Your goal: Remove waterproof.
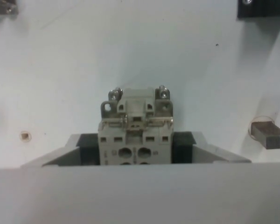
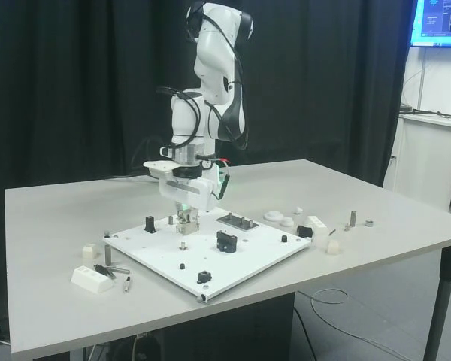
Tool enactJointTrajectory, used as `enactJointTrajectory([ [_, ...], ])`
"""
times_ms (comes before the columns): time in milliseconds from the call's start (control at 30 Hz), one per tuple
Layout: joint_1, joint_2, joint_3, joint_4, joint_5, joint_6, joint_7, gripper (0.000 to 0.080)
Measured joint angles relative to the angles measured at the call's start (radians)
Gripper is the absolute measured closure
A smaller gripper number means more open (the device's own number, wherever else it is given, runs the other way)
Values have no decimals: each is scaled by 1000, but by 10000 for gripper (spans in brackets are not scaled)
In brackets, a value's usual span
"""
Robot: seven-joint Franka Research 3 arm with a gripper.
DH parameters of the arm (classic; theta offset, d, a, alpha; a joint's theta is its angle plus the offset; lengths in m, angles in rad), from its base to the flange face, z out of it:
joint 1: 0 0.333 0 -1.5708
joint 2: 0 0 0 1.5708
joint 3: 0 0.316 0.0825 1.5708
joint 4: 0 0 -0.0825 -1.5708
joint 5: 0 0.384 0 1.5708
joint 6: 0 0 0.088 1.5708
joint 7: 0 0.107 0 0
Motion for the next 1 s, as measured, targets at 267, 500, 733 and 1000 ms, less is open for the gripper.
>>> enactJointTrajectory([
  [267,0,-2,0,-4,8,7,-6,489],
  [500,0,-2,0,-4,9,7,-7,489],
  [733,0,-3,0,-3,9,8,-8,489],
  [1000,-1,-3,-2,3,9,8,-11,489],
])
